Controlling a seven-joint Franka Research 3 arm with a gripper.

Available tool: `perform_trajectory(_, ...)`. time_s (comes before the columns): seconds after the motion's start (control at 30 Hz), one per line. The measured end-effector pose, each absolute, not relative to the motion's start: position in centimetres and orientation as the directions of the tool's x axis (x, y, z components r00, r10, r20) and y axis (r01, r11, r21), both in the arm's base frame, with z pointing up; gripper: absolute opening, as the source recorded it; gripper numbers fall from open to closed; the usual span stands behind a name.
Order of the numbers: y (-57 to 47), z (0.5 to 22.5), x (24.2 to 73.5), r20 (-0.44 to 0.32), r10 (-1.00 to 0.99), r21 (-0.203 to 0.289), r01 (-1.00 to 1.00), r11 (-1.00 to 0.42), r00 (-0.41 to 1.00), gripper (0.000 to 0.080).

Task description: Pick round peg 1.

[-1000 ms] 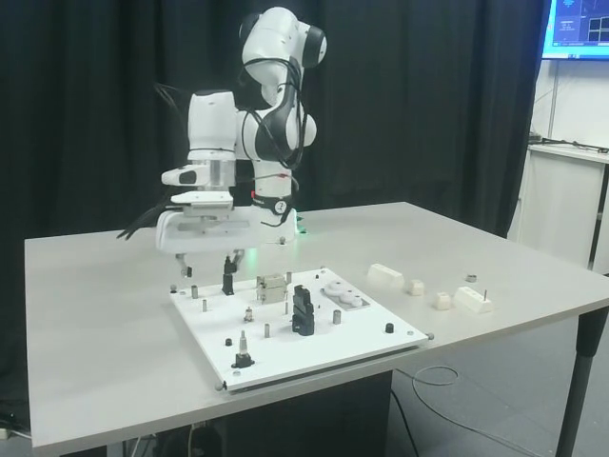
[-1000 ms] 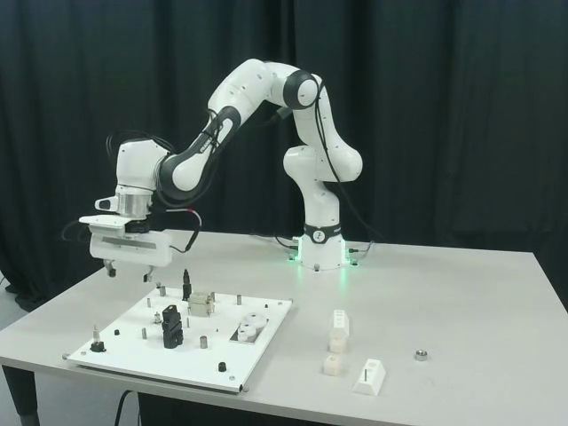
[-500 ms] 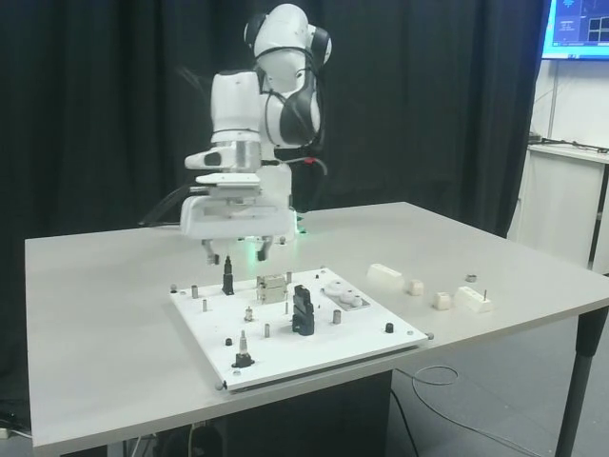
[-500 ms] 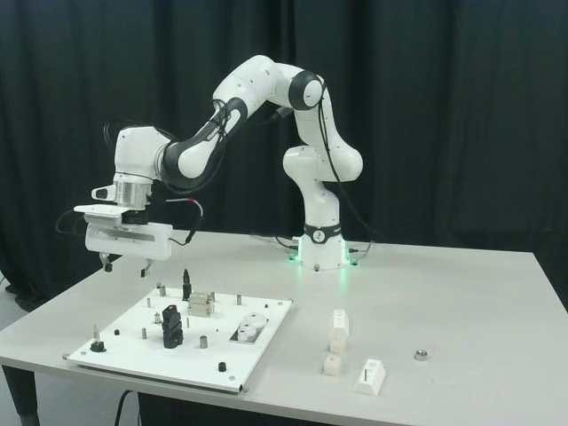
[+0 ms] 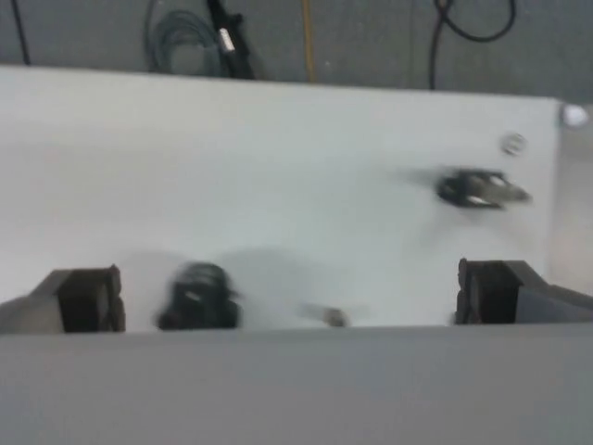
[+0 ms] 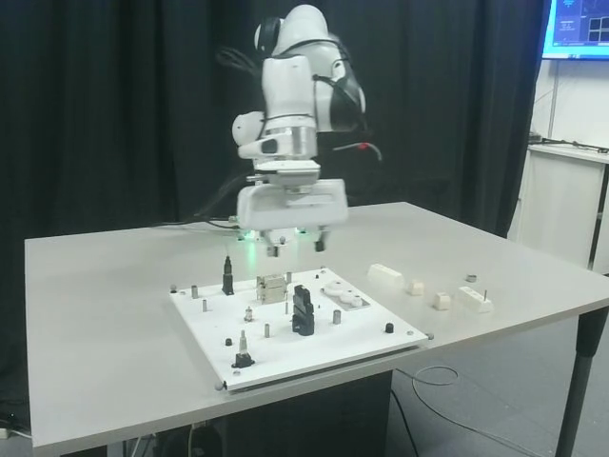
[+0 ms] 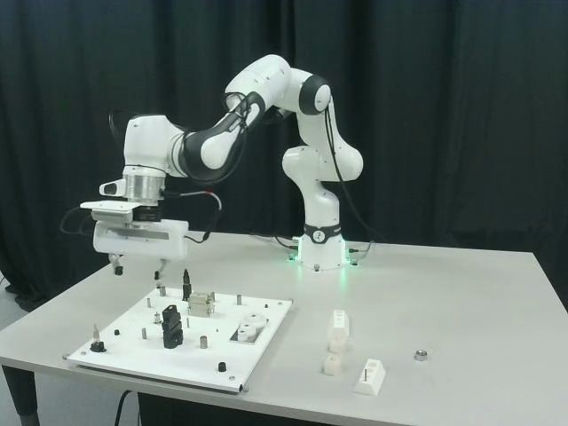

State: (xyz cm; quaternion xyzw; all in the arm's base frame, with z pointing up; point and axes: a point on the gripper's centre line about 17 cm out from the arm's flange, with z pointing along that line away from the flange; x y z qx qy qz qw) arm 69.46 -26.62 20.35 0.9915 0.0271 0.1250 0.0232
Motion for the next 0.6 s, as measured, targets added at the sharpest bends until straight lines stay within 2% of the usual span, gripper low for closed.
perform_trajectory(0.33, -20.2, 20.5, 72.0, 0.210, 0.036, 0.019, 0.033, -0.999, 0.977, 0.0800)
perform_trajectory(0.6, -14.1, 19.8, 72.9, 0.164, 0.016, -0.003, 0.016, -1.000, 0.986, 0.0800)
